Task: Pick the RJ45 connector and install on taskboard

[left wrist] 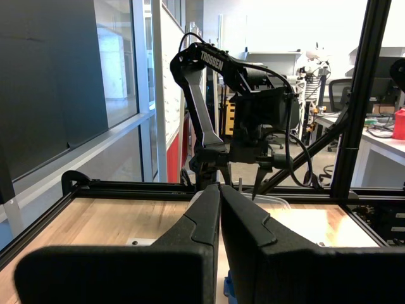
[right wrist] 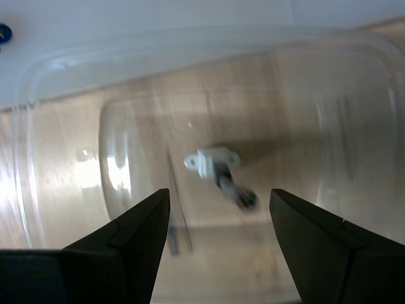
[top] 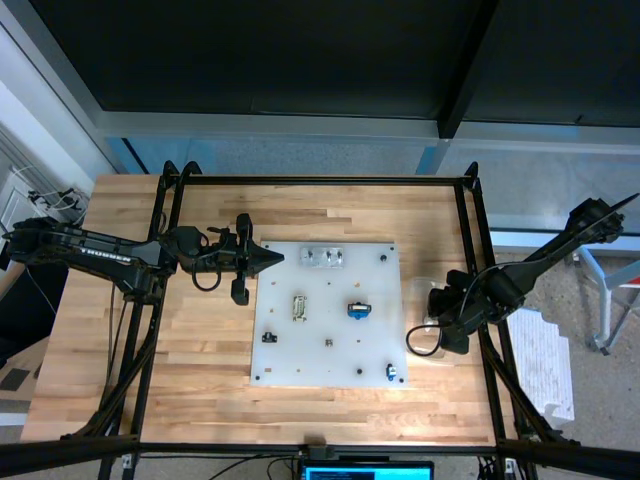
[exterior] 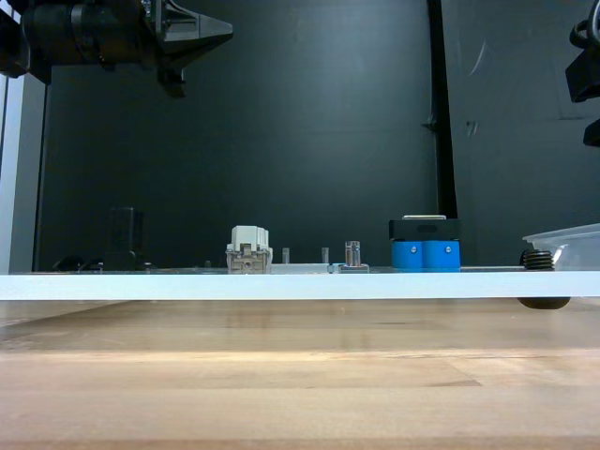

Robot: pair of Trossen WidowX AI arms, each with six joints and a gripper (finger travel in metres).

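The right gripper (right wrist: 219, 196), fingers spread wide, hangs above the RJ45 connector (right wrist: 212, 162) lying in the tray (right wrist: 63, 76) beside the taskboard (top: 310, 360), while the left gripper (left wrist: 219, 190) hovers closed and empty over its left edge.

The brand name "TROSSEN" stands in white letters on the right arm (left wrist: 212, 57) and also along the left arm (top: 100, 252). No other lettering is legible.
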